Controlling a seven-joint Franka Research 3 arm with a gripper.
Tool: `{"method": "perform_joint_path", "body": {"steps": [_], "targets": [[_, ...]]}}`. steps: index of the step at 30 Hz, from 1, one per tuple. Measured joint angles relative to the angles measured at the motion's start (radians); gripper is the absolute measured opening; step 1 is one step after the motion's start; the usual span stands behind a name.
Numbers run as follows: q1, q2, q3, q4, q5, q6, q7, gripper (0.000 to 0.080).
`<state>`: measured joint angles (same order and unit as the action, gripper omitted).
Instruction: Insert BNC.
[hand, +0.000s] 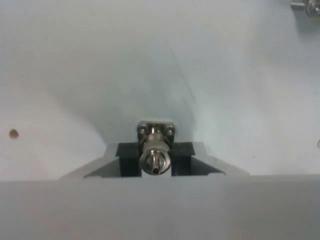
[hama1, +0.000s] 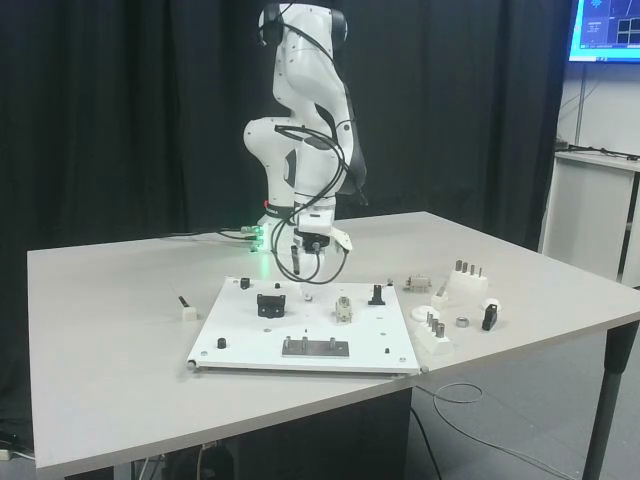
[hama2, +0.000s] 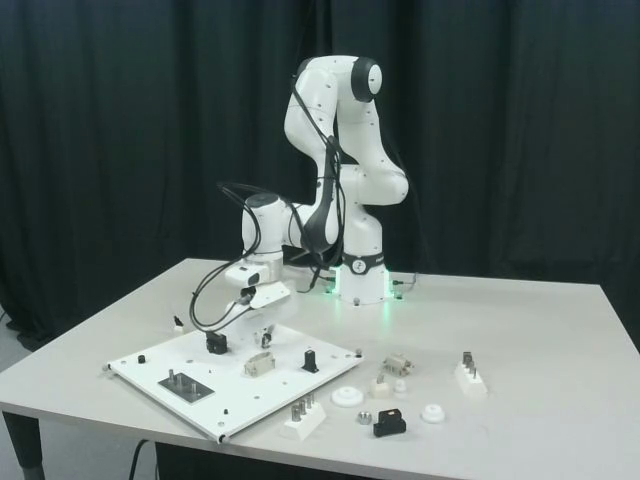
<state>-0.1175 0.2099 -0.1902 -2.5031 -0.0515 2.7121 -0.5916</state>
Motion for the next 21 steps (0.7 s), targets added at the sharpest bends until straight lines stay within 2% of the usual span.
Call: {"method": "perform_joint_path", "body": {"steps": [21], "targets": [[0.001,0.0,0.0,0.002,0.0,-0.007,0.183,0.0125]]}}
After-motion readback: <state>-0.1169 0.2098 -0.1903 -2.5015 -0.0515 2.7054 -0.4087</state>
